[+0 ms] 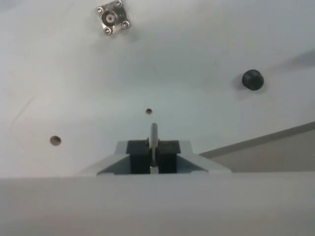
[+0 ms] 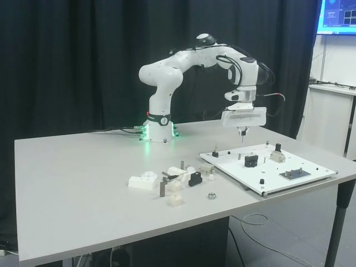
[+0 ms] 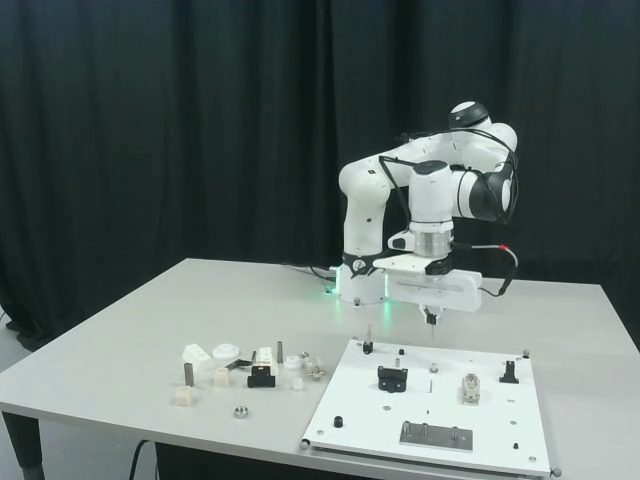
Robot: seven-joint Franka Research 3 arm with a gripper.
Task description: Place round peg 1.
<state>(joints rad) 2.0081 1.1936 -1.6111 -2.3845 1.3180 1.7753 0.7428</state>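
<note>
Nearest you, loose parts (image 3: 245, 372) lie on the grey table (image 2: 67, 172), left of the white board (image 3: 480, 440). Your wrist view alone shows the gripper (image 1: 154, 156) closed tight on round peg 1 (image 1: 154, 133), just short of a small hole (image 1: 148, 111); the room views show it hanging above the board's far edge.

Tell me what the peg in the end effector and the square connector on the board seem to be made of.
The round peg, held in the end effector, looks like dull grey metal, a plain matte rod, though grey plastic is possible. The square connector on the white board looks like bright plated metal: it glints, with shiny corner screws.
</note>
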